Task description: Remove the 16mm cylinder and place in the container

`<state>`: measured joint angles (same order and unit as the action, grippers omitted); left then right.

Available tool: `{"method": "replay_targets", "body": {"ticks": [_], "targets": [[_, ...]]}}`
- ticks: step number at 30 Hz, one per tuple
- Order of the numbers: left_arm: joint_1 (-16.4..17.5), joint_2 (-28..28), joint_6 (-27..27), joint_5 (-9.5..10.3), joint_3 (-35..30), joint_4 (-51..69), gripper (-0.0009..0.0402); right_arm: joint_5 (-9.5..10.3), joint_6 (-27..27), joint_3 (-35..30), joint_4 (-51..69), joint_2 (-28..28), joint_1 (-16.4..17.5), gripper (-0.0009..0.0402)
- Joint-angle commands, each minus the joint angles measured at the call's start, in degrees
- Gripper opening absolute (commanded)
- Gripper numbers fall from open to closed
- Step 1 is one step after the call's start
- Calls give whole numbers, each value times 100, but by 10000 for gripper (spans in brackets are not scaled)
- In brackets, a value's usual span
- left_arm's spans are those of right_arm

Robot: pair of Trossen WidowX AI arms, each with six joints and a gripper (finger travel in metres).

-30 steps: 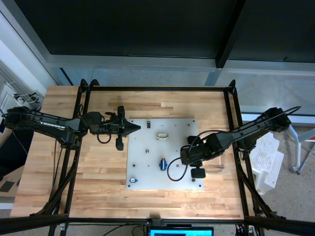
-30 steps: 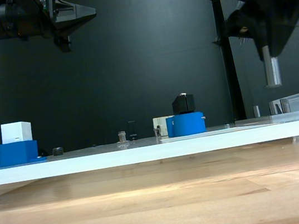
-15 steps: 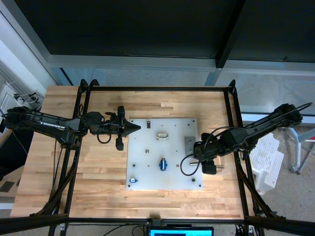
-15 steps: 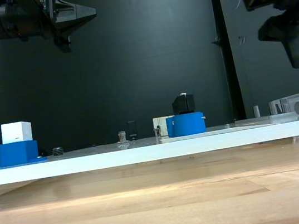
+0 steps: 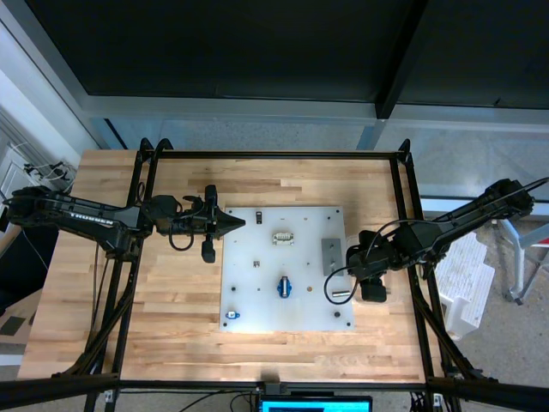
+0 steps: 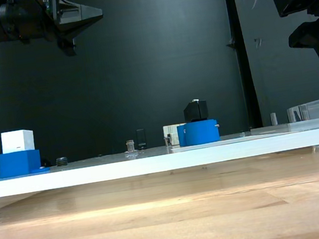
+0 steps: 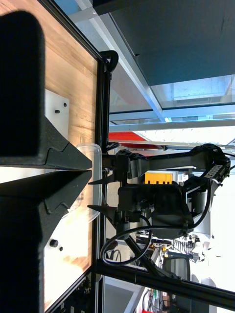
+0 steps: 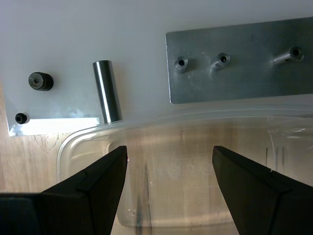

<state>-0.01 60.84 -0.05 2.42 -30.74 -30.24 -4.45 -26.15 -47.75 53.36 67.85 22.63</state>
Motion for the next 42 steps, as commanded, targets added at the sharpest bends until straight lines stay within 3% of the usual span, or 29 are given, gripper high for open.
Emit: {"method": "replay_targets", "body": {"ticks": [1, 10, 23, 42], "targets": [[2, 2, 0, 0, -2, -2, 0, -2, -2, -20, -74, 107, 90, 243], [2, 2, 0, 0, -2, -2, 0, 146, -671, -63, -763, 702, 575, 243], [0, 2, 0, 0, -2, -2, 0, 94, -656, -1215, -605, 1915, 1012, 243], [2, 2, 0, 0, -2, -2, 0, 76, -1043, -1305, -614, 2715, 1331, 243]]}}
